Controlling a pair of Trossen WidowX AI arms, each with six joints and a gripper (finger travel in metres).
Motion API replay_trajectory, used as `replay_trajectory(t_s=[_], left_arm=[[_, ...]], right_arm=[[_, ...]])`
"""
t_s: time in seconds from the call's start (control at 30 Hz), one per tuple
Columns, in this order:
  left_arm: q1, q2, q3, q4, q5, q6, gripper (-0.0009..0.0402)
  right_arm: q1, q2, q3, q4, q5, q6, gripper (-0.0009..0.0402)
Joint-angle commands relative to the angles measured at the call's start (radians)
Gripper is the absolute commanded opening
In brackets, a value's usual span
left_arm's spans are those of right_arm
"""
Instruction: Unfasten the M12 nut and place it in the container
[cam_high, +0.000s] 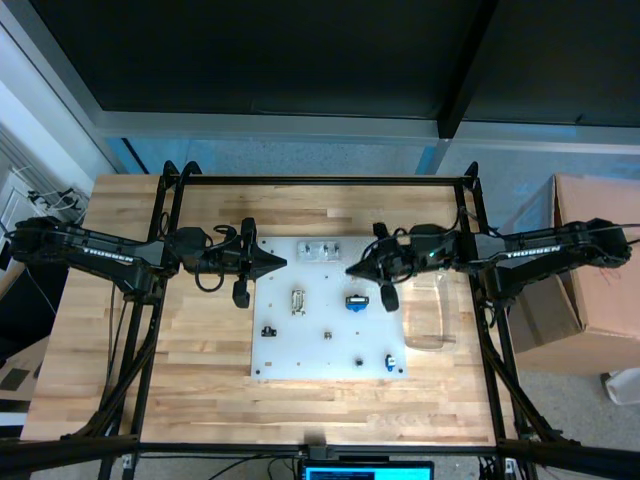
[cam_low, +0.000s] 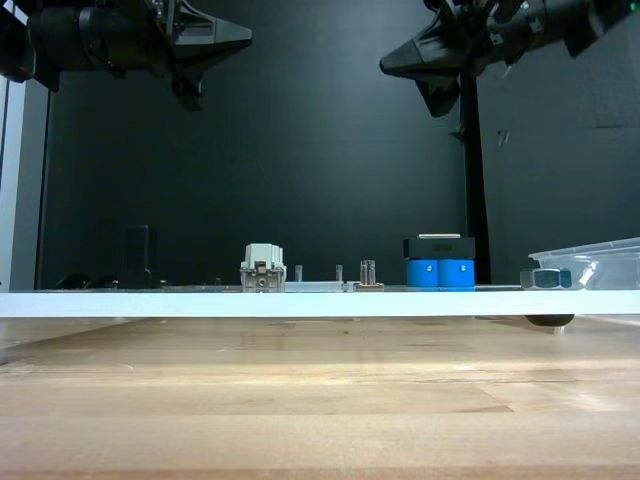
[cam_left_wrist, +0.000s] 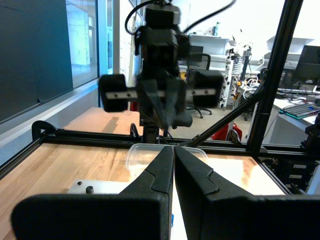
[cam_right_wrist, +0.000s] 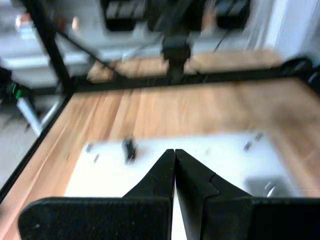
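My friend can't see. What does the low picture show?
The silver nut sits on its stud at the white board's right end, before the clear container. High above, the left gripper and right gripper hang shut, tips facing each other.

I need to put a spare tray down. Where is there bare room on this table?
Bare wood runs along the table between the white board and the near rail. Crowded: board's near right, where the nut sits on its stud beside the container. Left gripper and right gripper, jaws shut, hover over the board's far half.
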Motion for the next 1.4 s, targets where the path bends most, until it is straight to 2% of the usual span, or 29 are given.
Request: replay_trajectory(t_s=[0.03, 0.23, 0.5, 0.8, 0.93, 1.07, 1.2, 1.4], left_arm=[[0.0, 0.0, 0.0, 0.0, 0.0, 0.0, 0.0], [0.0, 0.0, 0.0, 0.0, 0.0, 0.0, 0.0], [0.0, 0.0, 0.0, 0.0, 0.0, 0.0, 0.0], [0.0, 0.0, 0.0, 0.0, 0.0, 0.0, 0.0], [0.0, 0.0, 0.0, 0.0, 0.0, 0.0, 0.0], [0.0, 0.0, 0.0, 0.0, 0.0, 0.0, 0.0], [0.0, 0.0, 0.0, 0.0, 0.0, 0.0, 0.0], [0.0, 0.0, 0.0, 0.0, 0.0, 0.0, 0.0]], right_arm=[[0.053, 0.051, 0.082, -0.149, 0.004, 0.062, 0.0], [0.151, 0.177, 0.248, -0.397, 0.034, 0.177, 0.0], [0.242, 0.371, 0.536, -0.792, 0.033, 0.307, 0.0], [0.306, 0.594, 0.835, -1.088, 0.02, 0.481, 0.0], [0.325, 0.658, 0.914, -1.199, -0.013, 0.617, 0.0], [0.338, 0.69, 0.947, -1.236, -0.009, 0.78, 0.0002], [0.353, 0.706, 0.946, -1.219, -0.01, 0.853, 0.0028], [0.368, 0.736, 0.946, -1.22, 0.005, 0.953, 0.0114]])
